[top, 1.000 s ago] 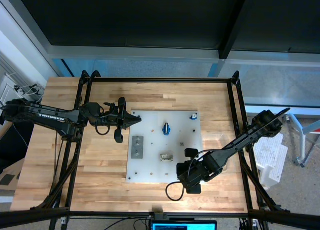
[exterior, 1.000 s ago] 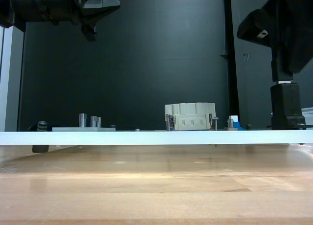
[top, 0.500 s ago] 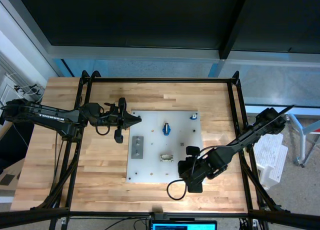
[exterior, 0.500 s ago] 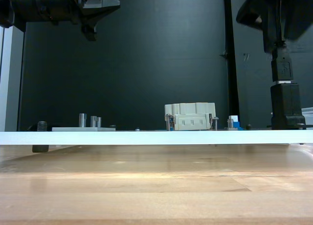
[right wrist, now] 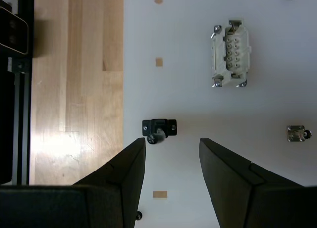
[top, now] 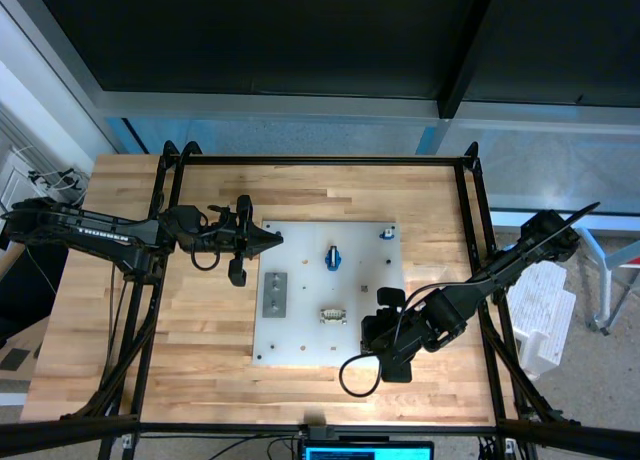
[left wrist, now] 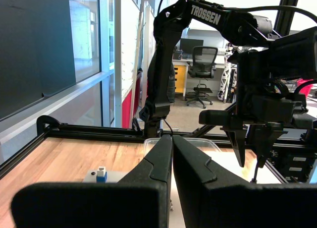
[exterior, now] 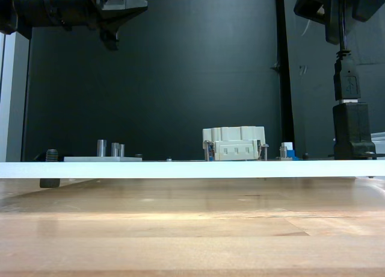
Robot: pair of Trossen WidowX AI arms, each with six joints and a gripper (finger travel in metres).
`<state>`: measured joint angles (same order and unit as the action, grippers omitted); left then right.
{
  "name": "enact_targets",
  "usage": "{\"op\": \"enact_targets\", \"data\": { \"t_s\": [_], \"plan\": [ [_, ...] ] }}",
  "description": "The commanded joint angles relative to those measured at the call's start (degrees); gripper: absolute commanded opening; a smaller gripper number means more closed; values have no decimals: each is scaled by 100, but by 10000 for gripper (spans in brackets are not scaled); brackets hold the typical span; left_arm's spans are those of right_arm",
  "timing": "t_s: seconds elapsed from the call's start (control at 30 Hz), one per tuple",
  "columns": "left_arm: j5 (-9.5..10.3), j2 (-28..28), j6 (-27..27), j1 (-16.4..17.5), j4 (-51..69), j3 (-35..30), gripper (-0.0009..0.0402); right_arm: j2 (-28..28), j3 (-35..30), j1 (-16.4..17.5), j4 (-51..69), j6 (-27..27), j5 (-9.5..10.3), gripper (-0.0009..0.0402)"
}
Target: Pick the USB connector and install on taskboard
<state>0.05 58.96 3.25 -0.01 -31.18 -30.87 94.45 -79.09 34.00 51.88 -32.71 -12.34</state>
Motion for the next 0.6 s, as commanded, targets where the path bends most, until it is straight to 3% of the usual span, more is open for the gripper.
{"op": "enact_targets", "data": {
  "t_s": [0.03, 0.27, 0.6],
  "plan": [
    [0, 0, -2, 0, 0, -2, 0, 2, -4, 2, 2, 2, 4, 149],
    [0, 0, -2, 0, 0, 0, 0, -136, 24, -11, 197, 35, -9, 131],
    [0, 2, -2, 0, 0, 0, 0, -575, 133, -262, 396, 201, -13, 54]
  ]
}}
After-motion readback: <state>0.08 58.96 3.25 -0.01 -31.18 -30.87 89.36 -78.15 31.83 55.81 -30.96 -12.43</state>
